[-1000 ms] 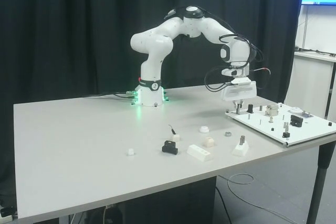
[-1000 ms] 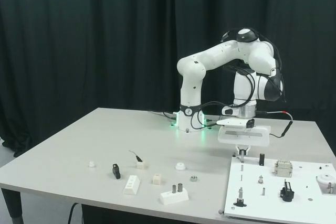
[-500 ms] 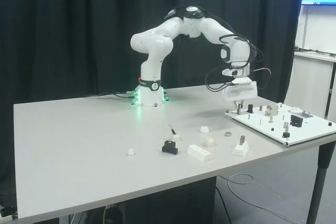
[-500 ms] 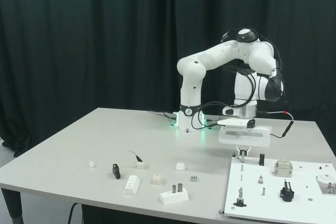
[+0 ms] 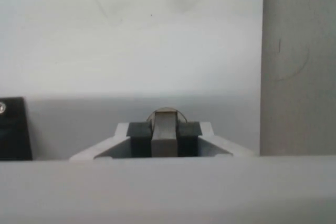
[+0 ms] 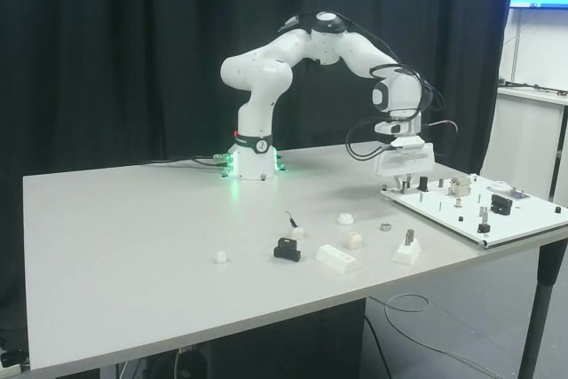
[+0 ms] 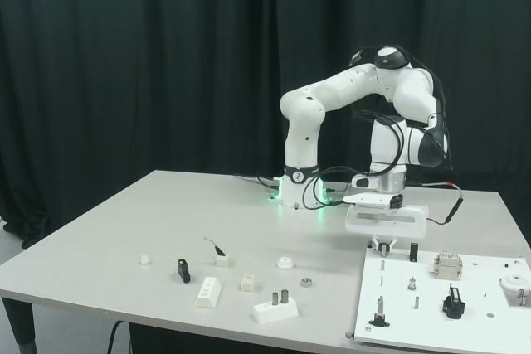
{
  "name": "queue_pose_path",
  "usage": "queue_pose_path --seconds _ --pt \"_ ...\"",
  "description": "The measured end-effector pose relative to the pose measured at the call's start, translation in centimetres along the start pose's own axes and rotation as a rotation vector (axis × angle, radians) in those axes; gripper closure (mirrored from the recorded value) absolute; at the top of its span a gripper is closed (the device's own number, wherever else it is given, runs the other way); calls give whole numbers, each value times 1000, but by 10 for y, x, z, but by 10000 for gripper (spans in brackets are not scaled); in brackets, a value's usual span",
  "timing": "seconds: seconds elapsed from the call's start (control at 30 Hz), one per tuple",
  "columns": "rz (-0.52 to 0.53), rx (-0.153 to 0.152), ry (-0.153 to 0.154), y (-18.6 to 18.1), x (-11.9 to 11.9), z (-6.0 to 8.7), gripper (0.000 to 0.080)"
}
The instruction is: Insert square peg 4.
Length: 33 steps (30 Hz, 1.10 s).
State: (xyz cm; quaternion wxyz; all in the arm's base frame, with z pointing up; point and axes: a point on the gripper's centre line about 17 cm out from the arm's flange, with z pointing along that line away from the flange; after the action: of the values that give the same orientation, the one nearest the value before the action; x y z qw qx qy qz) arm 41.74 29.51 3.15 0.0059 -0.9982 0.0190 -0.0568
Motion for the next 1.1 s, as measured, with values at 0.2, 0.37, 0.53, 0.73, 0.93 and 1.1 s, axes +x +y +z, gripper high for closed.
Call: queue_pose_path --seconds 0.2,0.37,0.53,0.73,0.93,1.1 --pt "8 1 13 0 3 2 704" --pt "12 6 22 0 8 -3 447" --pt "19 16 36 0 16 -16 447" --pt "20 12 32 6 23 -37 29" --pt "27 12 21 14 29 -60 9" --pt "36 19 11 17 32 -75 4"
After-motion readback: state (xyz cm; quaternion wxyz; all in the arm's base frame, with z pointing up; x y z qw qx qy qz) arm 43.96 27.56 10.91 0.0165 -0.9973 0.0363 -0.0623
